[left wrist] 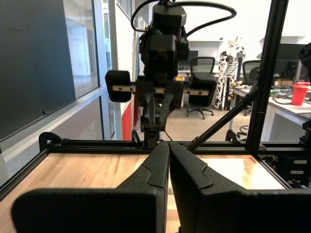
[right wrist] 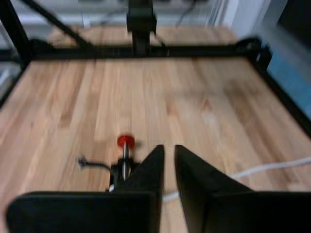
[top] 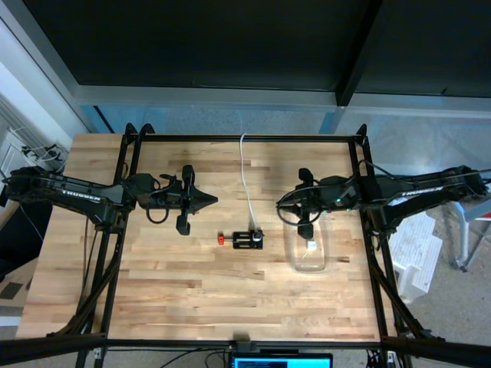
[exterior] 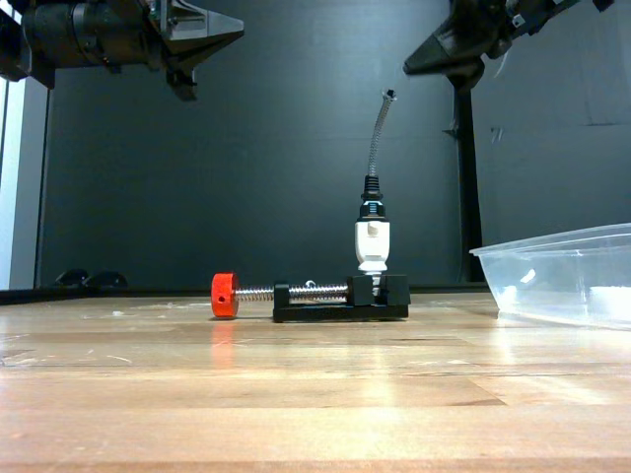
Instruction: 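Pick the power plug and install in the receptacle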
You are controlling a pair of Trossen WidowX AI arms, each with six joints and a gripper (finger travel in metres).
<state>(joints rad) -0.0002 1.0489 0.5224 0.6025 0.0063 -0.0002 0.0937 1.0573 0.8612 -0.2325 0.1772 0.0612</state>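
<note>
Tray sits by desk's right edge, right gripper hovering near it, jaws a crack apart, left gripper closed toward left edge; plug unseen, likely light, rigid, so pinch its sides.

I'm running this rig from afar, and the room reads as a robotics lab. In the high view a wooden table fills the middle, fenced by a black metal frame. Above it the left gripper hangs left of centre and the right gripper right of centre. A lit screen sits at the bottom edge. Through the left wrist camera I see office chairs, a desk and glass partitions beyond the table.
</note>
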